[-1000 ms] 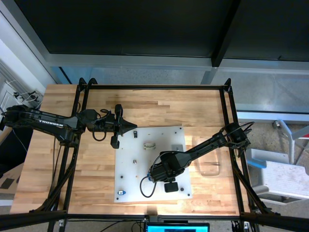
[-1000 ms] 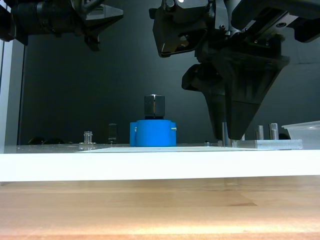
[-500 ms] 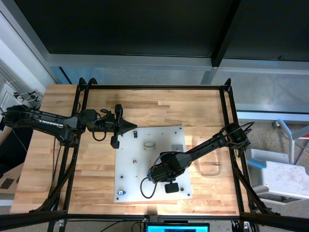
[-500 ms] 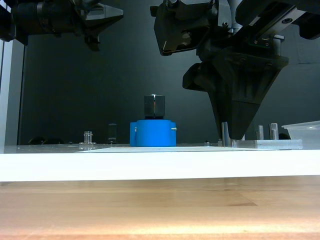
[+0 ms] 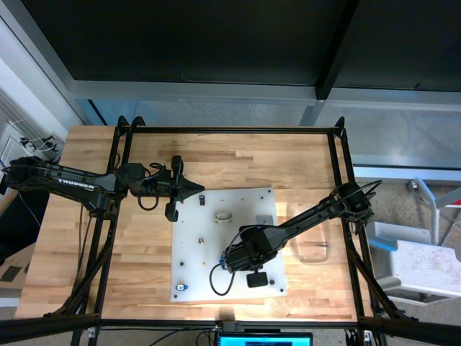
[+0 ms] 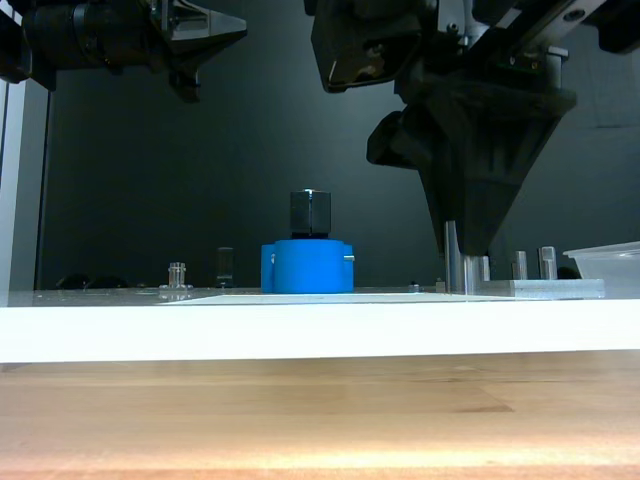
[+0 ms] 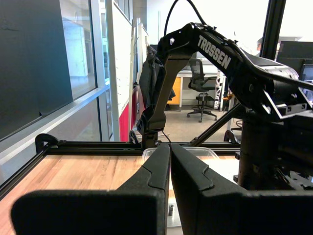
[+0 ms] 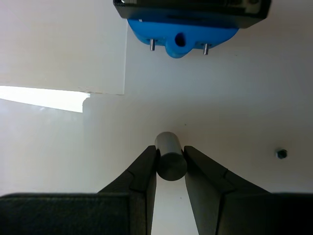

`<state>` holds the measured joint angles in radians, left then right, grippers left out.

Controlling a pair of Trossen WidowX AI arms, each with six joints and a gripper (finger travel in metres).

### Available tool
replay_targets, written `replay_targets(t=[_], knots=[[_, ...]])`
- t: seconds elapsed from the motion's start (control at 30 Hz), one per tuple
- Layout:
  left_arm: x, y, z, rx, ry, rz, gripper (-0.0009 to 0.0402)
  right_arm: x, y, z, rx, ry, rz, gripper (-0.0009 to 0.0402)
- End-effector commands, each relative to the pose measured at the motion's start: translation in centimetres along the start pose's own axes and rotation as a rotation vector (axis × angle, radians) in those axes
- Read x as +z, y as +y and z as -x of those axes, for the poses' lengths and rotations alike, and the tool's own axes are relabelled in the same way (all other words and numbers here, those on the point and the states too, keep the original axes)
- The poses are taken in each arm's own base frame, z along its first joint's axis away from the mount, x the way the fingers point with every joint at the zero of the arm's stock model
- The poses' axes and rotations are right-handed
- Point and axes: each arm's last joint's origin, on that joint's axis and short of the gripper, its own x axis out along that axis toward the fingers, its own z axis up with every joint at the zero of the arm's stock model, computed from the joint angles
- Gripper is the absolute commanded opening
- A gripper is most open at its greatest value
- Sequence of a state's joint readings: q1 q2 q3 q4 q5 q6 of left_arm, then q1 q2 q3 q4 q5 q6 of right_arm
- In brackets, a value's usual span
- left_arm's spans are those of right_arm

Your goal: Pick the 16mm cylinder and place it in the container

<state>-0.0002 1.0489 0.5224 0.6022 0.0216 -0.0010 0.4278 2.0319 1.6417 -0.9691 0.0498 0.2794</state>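
Observation:
The 16mm cylinder (image 8: 170, 159), a short dark grey peg, stands upright between my right gripper's fingertips. My right gripper (image 8: 170, 162) is shut on it, over the white board's near middle (image 5: 230, 261). In the low view the cylinder (image 6: 452, 258) hangs below the black fingers (image 6: 482, 215), its foot hidden by the board's edge. The container (image 5: 311, 239), a clear tub, rests on the wood right of the board, and its rim (image 6: 606, 254) shows at the far right. My left gripper (image 5: 199, 189) hovers shut and holding nothing over the board's far left corner.
A blue-and-black part (image 6: 307, 262) stands on the white board (image 5: 193, 252) just left of my right gripper. Small pegs (image 6: 177, 272) and posts (image 6: 546, 260) rise from the board. A black frame (image 5: 230, 130) borders the table.
My right gripper has risen slightly, and more of the cylinder's length shows under its fingers in the low view. The left arm has not moved.

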Motion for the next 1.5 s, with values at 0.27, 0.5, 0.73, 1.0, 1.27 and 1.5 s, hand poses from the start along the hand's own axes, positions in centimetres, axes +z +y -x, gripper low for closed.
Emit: replay_targets(t=[0.27, 0.5, 0.73, 1.0, 1.27, 1.5], knots=[[0.0, 0.0, 0.0, 0.0, 0.0, 0.0, 0.0, -0.4, -0.2, 2.4, 0.008, -0.033, -0.002, 0.0029], [0.0, 0.0, 0.0, 0.0, 0.0, 0.0, 0.0, -1.2, -0.6, 4.9, 0.01, -0.041, -0.007, 0.0029], [0.0, 0.0, 0.0, 0.0, 0.0, 0.0, 0.0, -2.7, -1.1, 7.0, 0.003, -0.025, -0.059, 0.0029], [0.0, 0.0, 0.0, 0.0, 0.0, 0.0, 0.0, -5.5, -2.0, 8.0, -0.001, -0.025, -0.169, 0.0029], [0.0, 0.0, 0.0, 0.0, 0.0, 0.0, 0.0, -8.6, -2.8, 8.5, -0.001, -0.019, -0.245, 0.0029], [0.0, 0.0, 0.0, 0.0, 0.0, 0.0, 0.0, -11.0, -3.4, 8.8, 0.002, -0.022, -0.271, 0.0029]])
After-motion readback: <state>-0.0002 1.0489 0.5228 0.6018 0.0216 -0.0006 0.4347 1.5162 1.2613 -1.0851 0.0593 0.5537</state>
